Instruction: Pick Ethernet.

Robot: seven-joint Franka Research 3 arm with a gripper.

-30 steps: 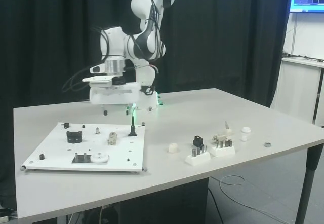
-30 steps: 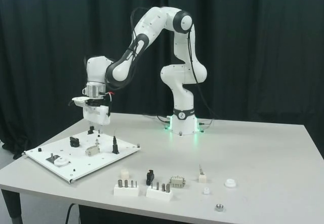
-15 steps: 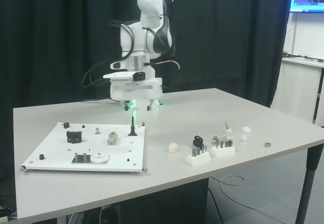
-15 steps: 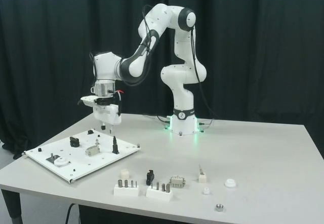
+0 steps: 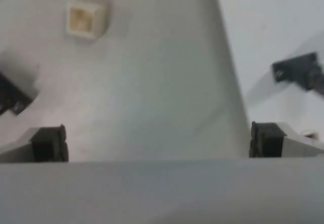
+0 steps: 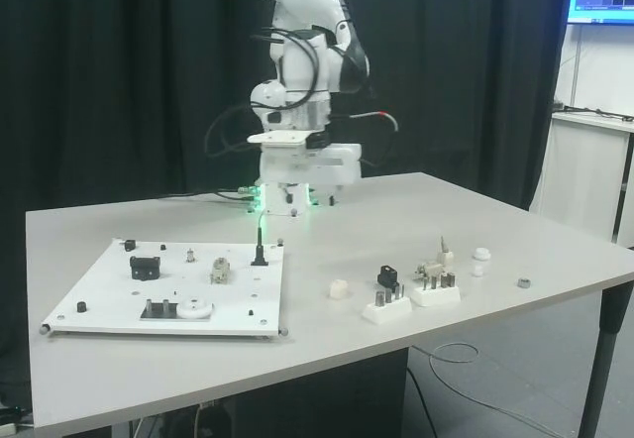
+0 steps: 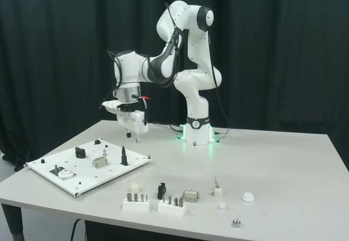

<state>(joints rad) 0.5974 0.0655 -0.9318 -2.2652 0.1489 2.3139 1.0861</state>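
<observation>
Claw [image 5: 157, 144] spread wide, empty, hovering high over worktop [image 6: 396, 210] beside white board [image 7: 87, 167]. Ethernet [image 7: 161, 190], small black plug, sits on white holder [image 7: 171, 207] near front edge, well apart.

The white robot arm [image 7: 180, 39] has smooth, glossy shells that look like moulded plastic, with a bare metal-looking ring just above the tool [image 7: 132, 137], whose black fingertips [image 5: 49, 143] look matt and rubbery. The grey table [image 7: 283, 164] is smooth with a soft satin sheen, and the flat white square board [image 6: 109, 294] on it looks like matt plastic. Behind hangs a black cloth curtain [image 7: 54, 44] in soft, matt folds.
</observation>
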